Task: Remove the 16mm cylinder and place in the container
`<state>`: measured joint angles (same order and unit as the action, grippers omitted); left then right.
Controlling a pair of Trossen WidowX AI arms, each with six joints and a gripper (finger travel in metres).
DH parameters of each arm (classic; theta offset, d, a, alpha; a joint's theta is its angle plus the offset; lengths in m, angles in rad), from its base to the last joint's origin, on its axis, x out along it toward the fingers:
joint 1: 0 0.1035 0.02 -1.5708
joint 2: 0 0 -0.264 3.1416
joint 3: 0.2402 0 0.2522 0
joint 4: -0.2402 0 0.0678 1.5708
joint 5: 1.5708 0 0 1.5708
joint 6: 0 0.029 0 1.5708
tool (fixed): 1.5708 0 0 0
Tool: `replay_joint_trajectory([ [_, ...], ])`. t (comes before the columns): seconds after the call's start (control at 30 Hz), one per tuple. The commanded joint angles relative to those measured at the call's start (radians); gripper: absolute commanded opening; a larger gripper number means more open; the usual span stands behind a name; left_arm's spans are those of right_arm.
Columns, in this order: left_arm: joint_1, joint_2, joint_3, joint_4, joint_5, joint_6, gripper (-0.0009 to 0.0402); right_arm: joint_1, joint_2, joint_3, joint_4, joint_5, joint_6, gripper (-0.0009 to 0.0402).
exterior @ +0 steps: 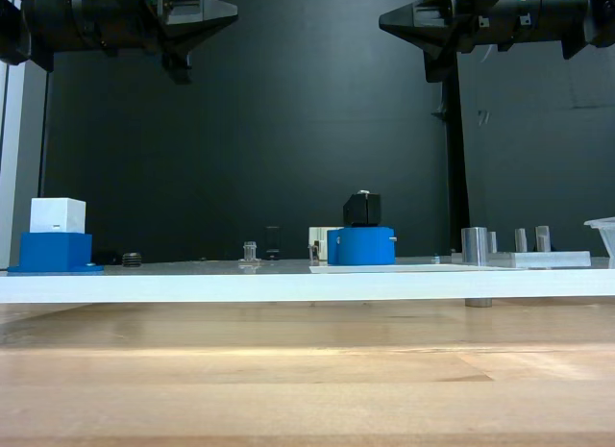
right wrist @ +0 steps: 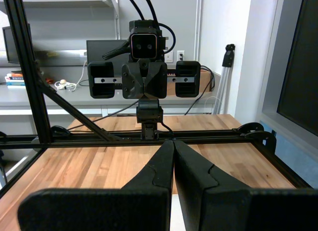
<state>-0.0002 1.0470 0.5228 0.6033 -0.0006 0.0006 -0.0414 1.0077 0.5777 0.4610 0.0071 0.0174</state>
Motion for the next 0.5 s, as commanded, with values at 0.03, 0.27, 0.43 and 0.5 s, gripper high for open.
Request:
replay_joint_trajectory([
  [0.03,0.000,0.000,0.000,0.000,0.000,0.000,0.0000,0.000,0.000,0.001,0.001,0.000,0.001,0.0000],
  [0.27,0.000,0.000,0.000,0.000,0.000,0.000,0.0000,0.000,0.000,0.000,0.001,0.000,0.001,0.0000],
  [0.43,0.000,0.000,0.000,0.000,0.000,0.000,0.0000,0.000,0.000,0.000,0.001,0.000,0.002,0.0000],
  [0.5,0.000,0.000,0.000,0.000,0.000,0.000,0.0000,0.001,0.000,0.002,0.000,0.000,0.010,0.0000],
])
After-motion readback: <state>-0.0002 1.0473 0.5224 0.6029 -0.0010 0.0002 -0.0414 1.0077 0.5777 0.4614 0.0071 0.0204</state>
